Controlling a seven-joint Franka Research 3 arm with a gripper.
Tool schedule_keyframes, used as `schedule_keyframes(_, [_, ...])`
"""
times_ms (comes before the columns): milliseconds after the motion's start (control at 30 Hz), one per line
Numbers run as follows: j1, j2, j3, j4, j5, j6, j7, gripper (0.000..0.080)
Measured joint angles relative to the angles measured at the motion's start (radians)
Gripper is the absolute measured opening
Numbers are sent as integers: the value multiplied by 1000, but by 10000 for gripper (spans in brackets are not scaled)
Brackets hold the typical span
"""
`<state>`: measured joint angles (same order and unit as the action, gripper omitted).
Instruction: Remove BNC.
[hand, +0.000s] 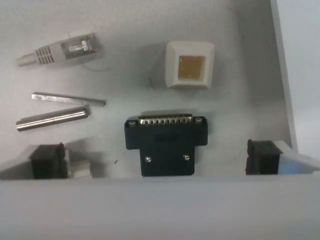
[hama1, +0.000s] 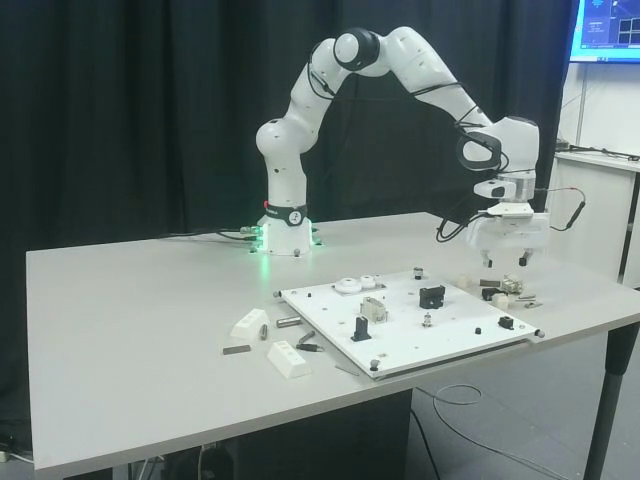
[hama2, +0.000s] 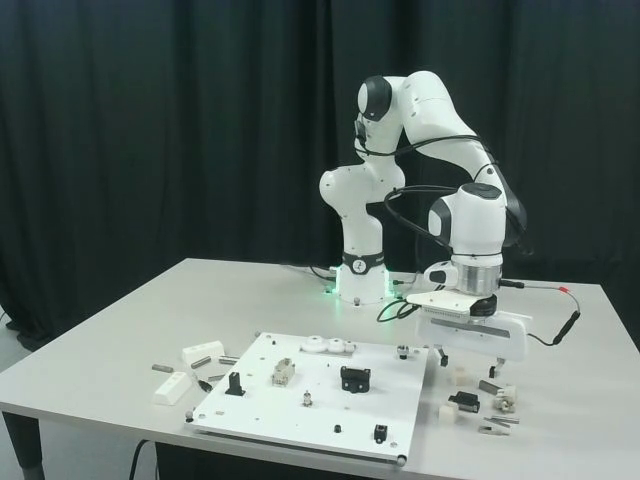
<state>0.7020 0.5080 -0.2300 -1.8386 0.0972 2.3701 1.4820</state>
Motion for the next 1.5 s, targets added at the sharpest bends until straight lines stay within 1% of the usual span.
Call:
schedule_keyframes(567, [0, 2, -7, 5, -3, -7, 6, 800])
schedule_keyframes(700, [0, 5, -6, 5, -21, -7, -32, 800])
schedule_keyframes(833, [0, 9, -6, 5, -24, -7, -62, 800])
schedule_keyframes(1500, [-10, 28, -10, 11, -24, -3, -72, 800])
